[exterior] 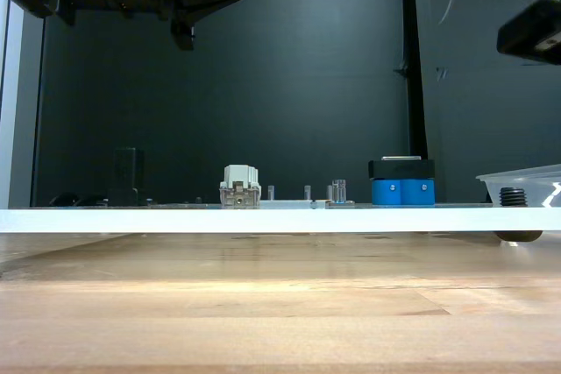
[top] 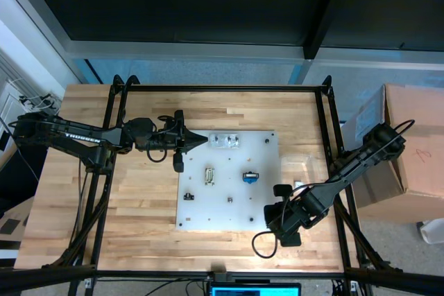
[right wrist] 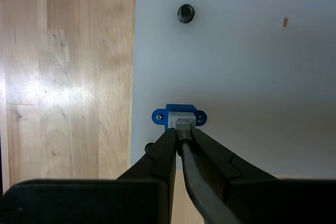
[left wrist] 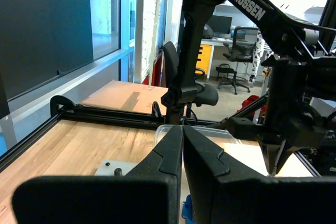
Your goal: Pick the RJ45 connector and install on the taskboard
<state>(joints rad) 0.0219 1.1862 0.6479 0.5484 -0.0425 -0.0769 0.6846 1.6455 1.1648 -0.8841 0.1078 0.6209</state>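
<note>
Currently the right gripper [right wrist: 182, 131] is clenched on the RJ45 connector [right wrist: 183, 123]. The grey plug is pinched at the fingertips, with its dark boot running back between the fingers. The right wrist view looks down past it at the blue socket mount [right wrist: 159, 117] on the white taskboard [right wrist: 252, 77], and the plug lines up over the mount's middle. In the low view the mount stands alone and the right gripper is high above the board, so the plug is held clear of its seat. The high view puts the right gripper over the board's near right corner.

The left gripper [top: 199, 140] hovers high over the board's far left corner, fingers [left wrist: 168, 153] pressed together, holding nothing.

Also on the board are a beige connector housing [exterior: 240, 188] and a black screw [right wrist: 185, 12]. A clear plastic tray [exterior: 524, 183] sits just off the board's right edge, on the wooden table [top: 139, 227].
</note>
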